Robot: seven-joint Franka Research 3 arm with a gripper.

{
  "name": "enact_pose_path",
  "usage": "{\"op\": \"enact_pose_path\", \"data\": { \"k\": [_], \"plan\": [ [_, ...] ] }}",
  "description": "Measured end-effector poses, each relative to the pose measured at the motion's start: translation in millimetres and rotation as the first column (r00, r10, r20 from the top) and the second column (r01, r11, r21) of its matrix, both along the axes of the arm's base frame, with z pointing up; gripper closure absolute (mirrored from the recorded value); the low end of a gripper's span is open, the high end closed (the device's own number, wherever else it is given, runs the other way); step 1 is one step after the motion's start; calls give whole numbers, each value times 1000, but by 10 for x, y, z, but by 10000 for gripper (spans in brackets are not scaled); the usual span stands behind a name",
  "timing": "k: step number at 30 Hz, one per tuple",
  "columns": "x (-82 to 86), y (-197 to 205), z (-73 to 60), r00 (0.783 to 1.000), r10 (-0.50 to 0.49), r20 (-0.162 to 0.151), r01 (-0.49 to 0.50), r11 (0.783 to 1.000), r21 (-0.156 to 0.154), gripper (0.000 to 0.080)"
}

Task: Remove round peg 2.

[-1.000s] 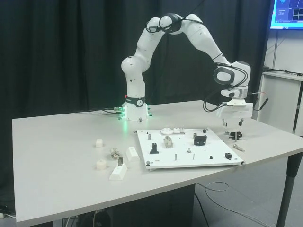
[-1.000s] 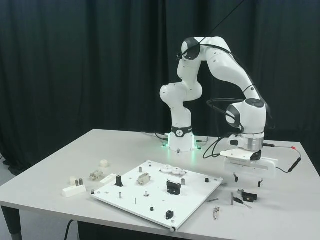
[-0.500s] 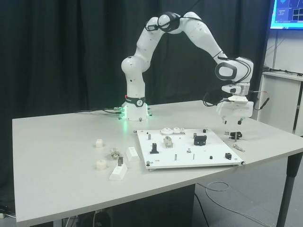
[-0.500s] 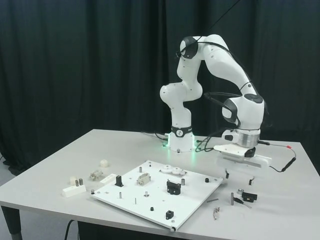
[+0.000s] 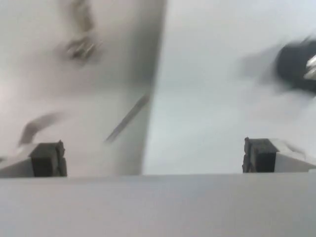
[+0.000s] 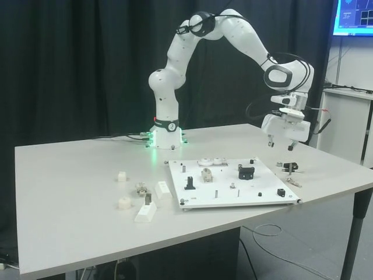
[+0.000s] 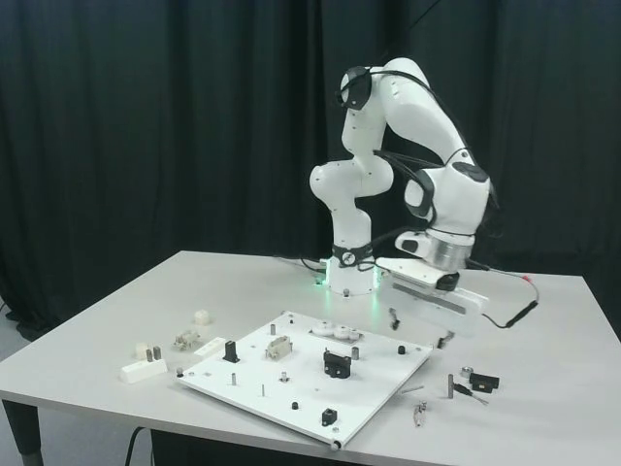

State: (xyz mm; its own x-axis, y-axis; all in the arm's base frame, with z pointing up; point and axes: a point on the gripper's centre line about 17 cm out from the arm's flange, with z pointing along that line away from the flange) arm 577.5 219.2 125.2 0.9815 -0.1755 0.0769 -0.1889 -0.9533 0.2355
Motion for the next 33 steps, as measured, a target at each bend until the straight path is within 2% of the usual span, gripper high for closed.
{"op": "enact_pose_path", "data": {
  "k": [10, 18, 33],
  "plan": [
    [409, -679, 191, 999, 36, 13, -35, 999, -33, 3],
    [659, -1189, 282, 998, 67, 16, -66, 997, -50, 3],
    [980, -2065, 263, 993, 113, 17, -112, 992, -65, 3]
  ]
}}
